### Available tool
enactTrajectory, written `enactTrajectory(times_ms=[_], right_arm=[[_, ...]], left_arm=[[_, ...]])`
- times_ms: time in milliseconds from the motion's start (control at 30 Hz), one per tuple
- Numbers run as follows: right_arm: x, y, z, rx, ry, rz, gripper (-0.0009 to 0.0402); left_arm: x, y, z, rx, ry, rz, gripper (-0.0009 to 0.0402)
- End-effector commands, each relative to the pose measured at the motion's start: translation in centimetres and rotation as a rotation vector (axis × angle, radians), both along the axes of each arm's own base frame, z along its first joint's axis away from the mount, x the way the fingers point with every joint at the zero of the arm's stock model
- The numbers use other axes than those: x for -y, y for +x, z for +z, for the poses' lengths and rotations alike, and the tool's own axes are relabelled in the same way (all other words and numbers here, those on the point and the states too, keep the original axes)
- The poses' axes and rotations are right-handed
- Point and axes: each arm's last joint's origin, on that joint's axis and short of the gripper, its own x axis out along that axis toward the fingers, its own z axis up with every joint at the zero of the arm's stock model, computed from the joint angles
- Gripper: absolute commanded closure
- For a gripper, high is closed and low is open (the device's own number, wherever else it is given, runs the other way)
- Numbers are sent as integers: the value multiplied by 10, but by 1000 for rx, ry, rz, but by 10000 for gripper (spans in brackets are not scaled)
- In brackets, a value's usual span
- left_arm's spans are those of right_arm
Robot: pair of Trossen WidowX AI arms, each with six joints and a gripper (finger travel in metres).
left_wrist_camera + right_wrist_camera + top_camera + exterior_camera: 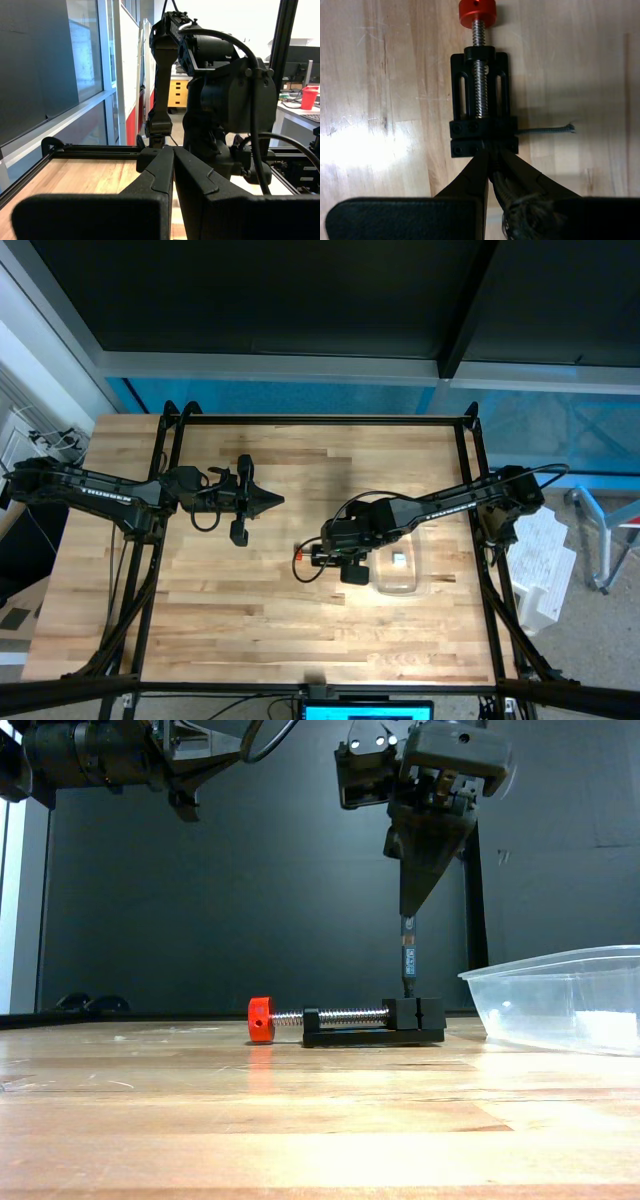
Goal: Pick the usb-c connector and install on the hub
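Wooden tabletop [250, 630]; we count one hub [415, 1015], one usb-c connector [408, 960]; right end effector [407, 910] pinches it upright, tip on the hub; left end effector [278, 501] clenched empty, well apart.

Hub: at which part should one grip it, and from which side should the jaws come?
Grip the hub by its black frame, across the two long sides, from above: it lies flat, the sides parallel, the screw between them. The right gripper, shut on a strip, hangs over its block end; the left gripper is parked at the left, shut.
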Motion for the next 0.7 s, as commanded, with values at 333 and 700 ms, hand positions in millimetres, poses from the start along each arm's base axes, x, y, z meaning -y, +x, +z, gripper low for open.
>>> enactTrajectory(times_ms=[333,700], right_arm=[[0,0,0,-16,0,-8,393],[0,0,0,-17,0,-7,393]], left_arm=[[0,0,0,0,0,0,393],[0,0,0,0,0,0,393]])
